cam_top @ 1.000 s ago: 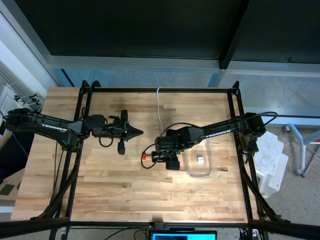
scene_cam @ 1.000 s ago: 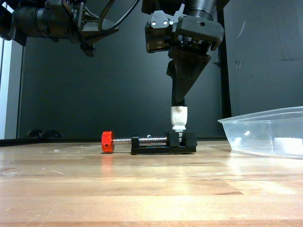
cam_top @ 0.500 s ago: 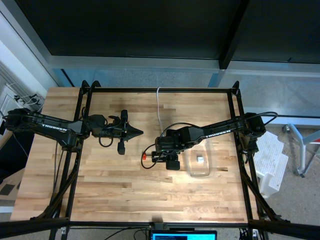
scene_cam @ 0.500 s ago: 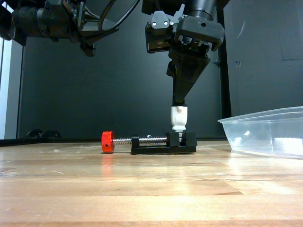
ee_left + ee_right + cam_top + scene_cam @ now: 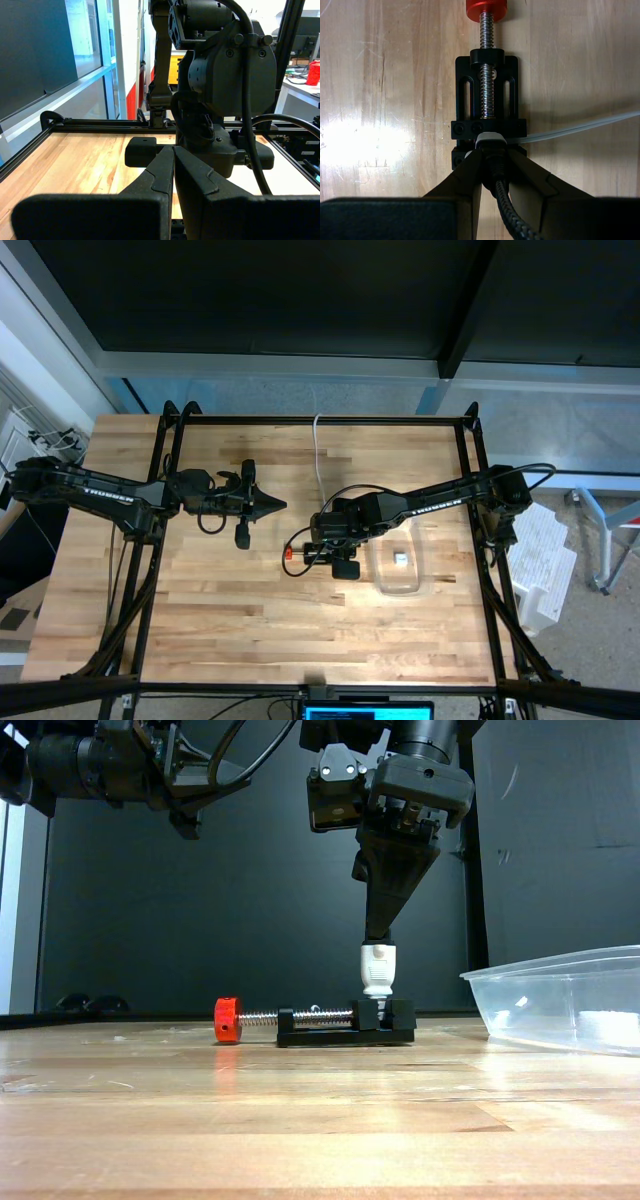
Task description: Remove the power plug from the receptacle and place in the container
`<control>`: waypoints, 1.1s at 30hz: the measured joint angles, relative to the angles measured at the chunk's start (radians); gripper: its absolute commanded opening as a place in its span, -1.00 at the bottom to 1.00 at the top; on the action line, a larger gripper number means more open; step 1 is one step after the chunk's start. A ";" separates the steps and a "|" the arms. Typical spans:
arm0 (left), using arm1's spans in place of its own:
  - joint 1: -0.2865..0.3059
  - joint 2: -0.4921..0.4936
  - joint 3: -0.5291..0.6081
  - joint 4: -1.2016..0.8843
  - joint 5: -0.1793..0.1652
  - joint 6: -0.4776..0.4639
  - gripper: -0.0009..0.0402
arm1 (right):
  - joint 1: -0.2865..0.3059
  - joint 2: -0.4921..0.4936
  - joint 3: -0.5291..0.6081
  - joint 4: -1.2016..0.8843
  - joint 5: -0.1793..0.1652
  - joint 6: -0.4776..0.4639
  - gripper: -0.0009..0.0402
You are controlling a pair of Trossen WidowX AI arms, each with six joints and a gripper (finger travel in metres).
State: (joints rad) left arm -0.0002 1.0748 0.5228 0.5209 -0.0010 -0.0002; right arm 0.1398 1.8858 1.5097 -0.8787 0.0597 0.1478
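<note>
Where the wooden counter fills the bottom of the low view, a black clamp is seen lying at the centre. A red knob on a sprung screw is carried at its left end, and a white socket is held upright at its right end. At the right edge of that view the clear container is set on the counter, near the clamp but not touching it, with a small white cube lying inside.

Directly above the socket the right gripper is pointed straight down, its tips meeting the socket's top. In the right wrist view its jaws are seen drawn narrow and closed on the black power plug, which sits at the socket's top end, with a braided black cord running back between the jaws. A white cable is led from the clamp toward the top of the high view.

Further off, left of centre in the high view, the left gripper is held level, well apart from the clamp. Its jaws are pressed together, with nothing between them.
</note>
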 measured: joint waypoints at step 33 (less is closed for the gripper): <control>0.000 0.000 0.000 0.000 0.000 0.000 -0.96 | -0.003 -0.017 0.030 -0.044 0.000 0.001 -0.96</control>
State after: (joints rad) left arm -0.0002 1.0748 0.5228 0.5213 -0.0010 -0.0002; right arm 0.1371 1.8690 1.5394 -0.9230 0.0593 0.1486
